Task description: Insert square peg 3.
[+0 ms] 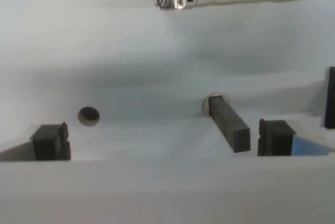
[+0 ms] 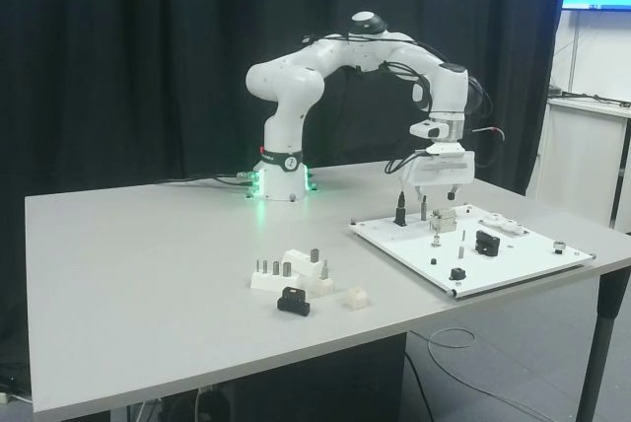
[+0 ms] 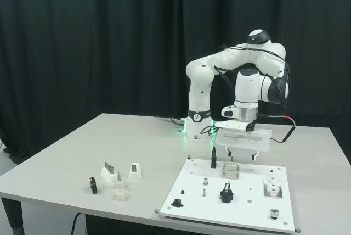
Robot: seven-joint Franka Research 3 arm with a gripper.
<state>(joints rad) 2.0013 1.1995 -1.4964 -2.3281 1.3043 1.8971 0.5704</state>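
Square peg (image 1: 229,123) upright in board, claw (image 1: 162,140) wide, empty

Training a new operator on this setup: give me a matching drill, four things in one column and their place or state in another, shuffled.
Things:
1. black peg
2. tool
3. white holder block
4. arm base

Place or state:
A. lit green at its foot
B. open, hanging above the board
C. standing upright on the white board
D. on the grey table, off the board

Pairs: 1-C, 2-B, 3-D, 4-A
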